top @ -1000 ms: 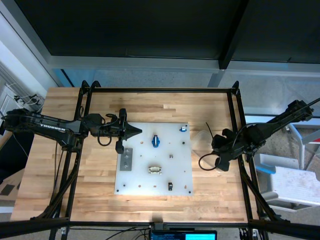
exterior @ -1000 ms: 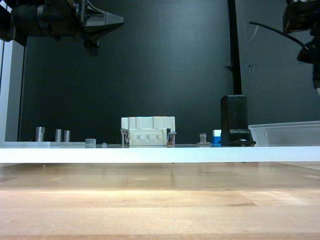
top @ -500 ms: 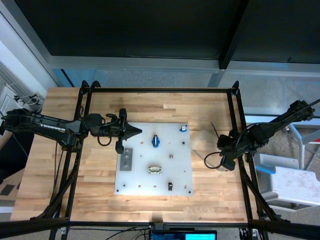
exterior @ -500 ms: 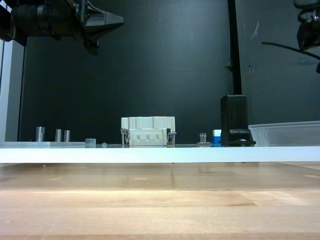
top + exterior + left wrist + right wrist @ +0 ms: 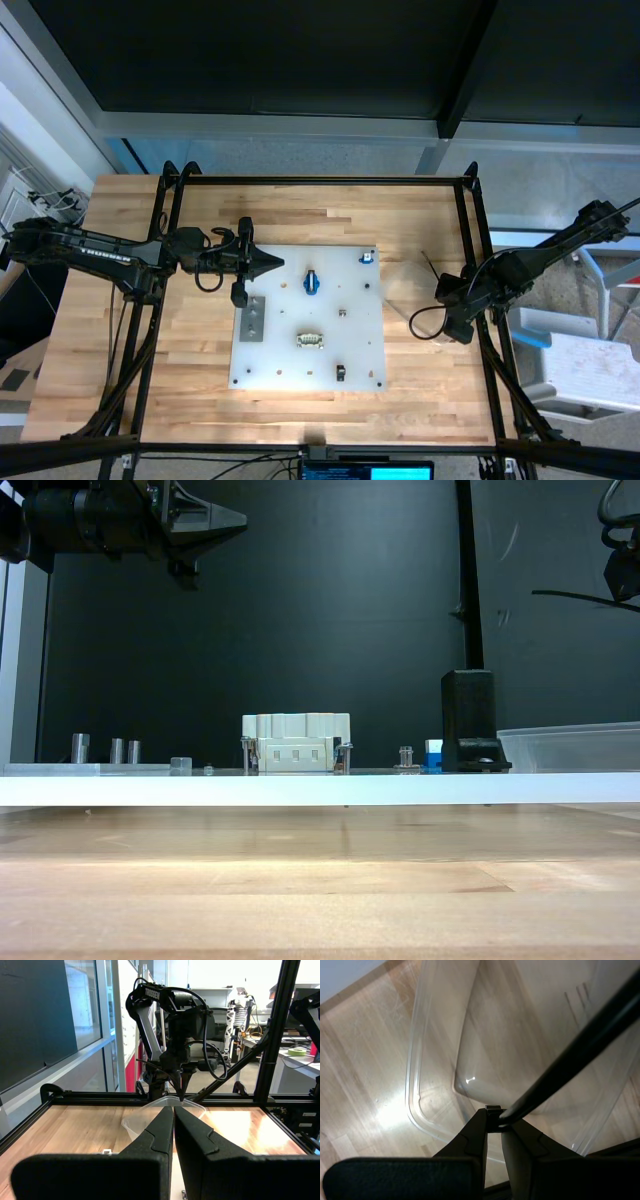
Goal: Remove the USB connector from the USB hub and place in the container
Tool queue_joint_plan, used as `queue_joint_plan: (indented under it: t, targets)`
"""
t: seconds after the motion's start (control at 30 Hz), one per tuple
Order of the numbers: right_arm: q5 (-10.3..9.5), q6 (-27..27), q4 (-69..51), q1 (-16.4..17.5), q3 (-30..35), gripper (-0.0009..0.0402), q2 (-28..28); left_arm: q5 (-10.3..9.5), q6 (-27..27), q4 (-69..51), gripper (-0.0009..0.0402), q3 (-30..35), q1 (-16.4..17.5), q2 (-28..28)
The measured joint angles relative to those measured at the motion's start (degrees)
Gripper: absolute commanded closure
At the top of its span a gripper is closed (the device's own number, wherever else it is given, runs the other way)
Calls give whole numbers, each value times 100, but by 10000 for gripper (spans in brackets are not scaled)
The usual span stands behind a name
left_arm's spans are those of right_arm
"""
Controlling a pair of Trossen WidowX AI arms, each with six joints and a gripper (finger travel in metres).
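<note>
Wooden tabletop [image 5: 130, 380]: your right gripper [image 5: 492, 1119], clamped on the USB connector [image 5: 570, 1055], hangs over the container [image 5: 412, 1085] rim; move inward before releasing. Fingers together, your left gripper [image 5: 274, 262] hovers over the board [image 5: 310, 365], far left.

Table [image 5: 150, 380] is a light butcher-block wood top, planks running left to right. A black metal frame [image 5: 320, 181] runs along its far edge and down both sides.

Two things sit directly on the wood:
- white task board [image 5: 280, 350], lying flat around mid-table with bare wood on all sides
- clear plastic container [image 5: 575, 745], just beside the board's right edge, near the right frame rail

Neither arm touches the top. The left gripper [image 5: 173, 1107] hangs above the board's left edge, fingers together. The right gripper [image 5: 493, 1119] is over the container, pinching the USB connector [image 5: 570, 1045].
</note>
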Motion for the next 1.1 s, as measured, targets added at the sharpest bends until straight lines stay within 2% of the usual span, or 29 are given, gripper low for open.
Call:
queue_joint_plan:
  t: [0.3, 0.83, 1.1]
  targets:
    - [2, -2, 2, 0, -11, 383, 0, 0, 0, 0, 392, 0, 0, 0]
    - [9, -15, 2, 4, -11, 265, 66, 0, 0, 0, 392, 0, 0, 0]
    - [101, 74, 114, 7, -11, 247, 76, 0, 0, 0, 392, 0, 0, 0]
